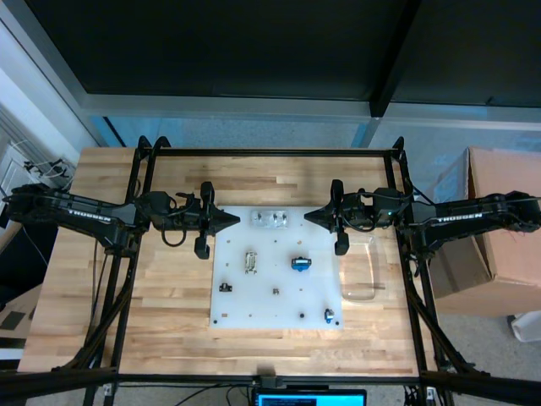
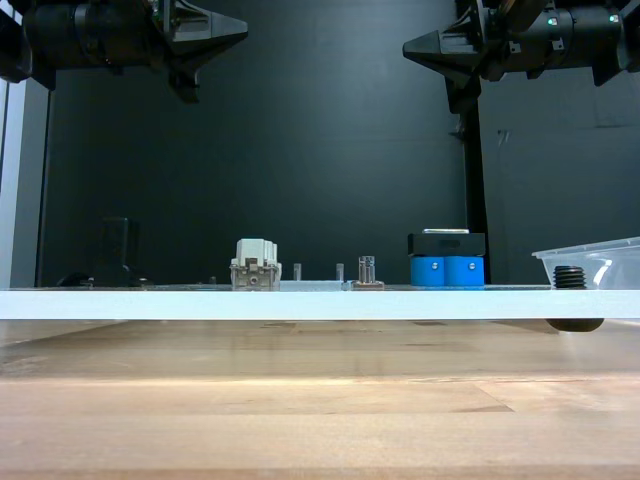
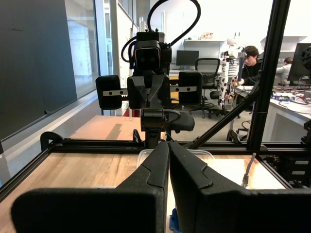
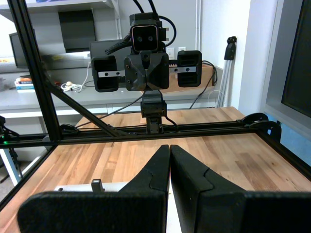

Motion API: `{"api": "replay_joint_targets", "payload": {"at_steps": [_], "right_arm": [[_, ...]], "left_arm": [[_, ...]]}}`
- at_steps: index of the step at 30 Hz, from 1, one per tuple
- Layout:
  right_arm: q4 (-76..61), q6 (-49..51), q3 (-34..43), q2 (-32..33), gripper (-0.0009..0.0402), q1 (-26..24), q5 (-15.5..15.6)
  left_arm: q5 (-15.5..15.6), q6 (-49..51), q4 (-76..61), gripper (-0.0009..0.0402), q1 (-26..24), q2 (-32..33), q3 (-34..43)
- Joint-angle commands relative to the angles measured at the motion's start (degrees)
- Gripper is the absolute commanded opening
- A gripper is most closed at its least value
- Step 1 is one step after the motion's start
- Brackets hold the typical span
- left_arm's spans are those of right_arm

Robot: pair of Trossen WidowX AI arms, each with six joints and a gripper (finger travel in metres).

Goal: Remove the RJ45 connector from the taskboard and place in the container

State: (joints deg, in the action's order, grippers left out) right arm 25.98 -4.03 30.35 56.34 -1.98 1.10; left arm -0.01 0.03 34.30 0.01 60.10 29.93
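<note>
RJ45 connector (image 1: 250, 262) on taskboard (image 1: 270, 306), well below pressed-together left hand (image 1: 236, 220) and pressed-together right hand (image 1: 307, 216)

Left hand (image 1: 236, 220), right hand (image 1: 308, 216) aloft, apparently closed.

Wooden table (image 1: 76, 279), white taskboard (image 1: 254, 306) centred, clear container (image 1: 373, 271) beside it

left gripper (image 1: 234, 220) and right gripper (image 1: 308, 217) point inward — over the taskboard (image 1: 254, 302).
</note>
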Motion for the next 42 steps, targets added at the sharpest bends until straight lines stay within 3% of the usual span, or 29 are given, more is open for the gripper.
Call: {"api": "replay_joint_targets", "payload": {"at_steps": [1,20,24,33,37,42], "right_arm": [[0.04,-0.04,0.00,0.02,0.0000,0.04,0.02],[-1.29,-3.21,0.02,0.00,0.0000,0.79,0.22],[-10.29,-2.97,2.12,0.00,0.0000,2.73,-1.81],[-37.75,-3.89,12.76,0.46,0.0000,9.27,-2.21],[-49.20,-4.81,17.64,1.70,0.0000,13.66,-5.90],[-60.22,-6.86,22.62,4.76,0.0000,18.38,-7.56]], "left_arm": [[0.00,-0.02,0.02,0.0000,0.00,0.02,0.02],[0.00,-0.02,0.02,0.0000,-0.02,0.00,0.02],[0.00,-0.02,0.02,0.0000,-0.02,0.00,0.02],[0.00,-0.02,0.02,0.0000,-0.02,0.00,0.02],[0.00,-0.02,0.02,0.0000,-0.02,0.02,0.02],[0.00,-0.02,0.02,0.0000,-0.02,0.00,0.02]]}}
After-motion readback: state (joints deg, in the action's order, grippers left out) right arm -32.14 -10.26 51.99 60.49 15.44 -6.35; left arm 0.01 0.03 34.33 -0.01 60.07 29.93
